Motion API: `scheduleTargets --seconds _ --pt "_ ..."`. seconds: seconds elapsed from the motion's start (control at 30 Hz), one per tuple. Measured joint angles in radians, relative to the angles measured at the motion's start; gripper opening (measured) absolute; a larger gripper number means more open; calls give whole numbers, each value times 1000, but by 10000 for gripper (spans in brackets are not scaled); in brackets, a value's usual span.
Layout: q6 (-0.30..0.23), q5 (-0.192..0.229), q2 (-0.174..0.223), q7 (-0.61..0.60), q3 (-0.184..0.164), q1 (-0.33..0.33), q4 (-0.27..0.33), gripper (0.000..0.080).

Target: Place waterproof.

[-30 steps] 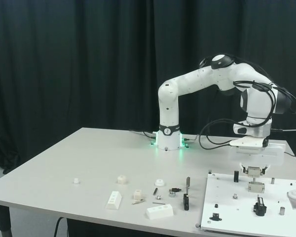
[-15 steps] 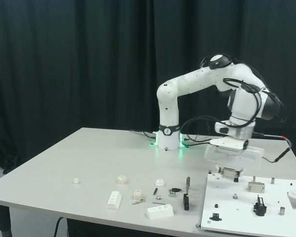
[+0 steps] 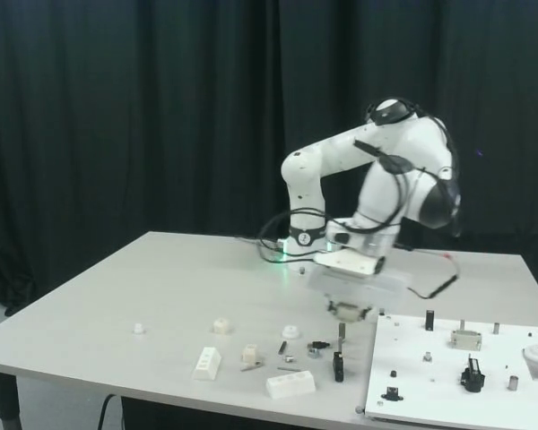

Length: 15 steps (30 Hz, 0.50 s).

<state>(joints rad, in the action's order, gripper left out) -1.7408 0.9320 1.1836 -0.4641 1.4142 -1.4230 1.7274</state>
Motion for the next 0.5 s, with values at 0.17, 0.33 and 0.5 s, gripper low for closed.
scheduleTargets --seconds 0.17,0.33,0.5 --pt "-8 -8 5 112 17 34 48 617" --pt "-30 -8 14 218 28 65 102 617" --pt "-61 -6 19 306 30 97 153 617"
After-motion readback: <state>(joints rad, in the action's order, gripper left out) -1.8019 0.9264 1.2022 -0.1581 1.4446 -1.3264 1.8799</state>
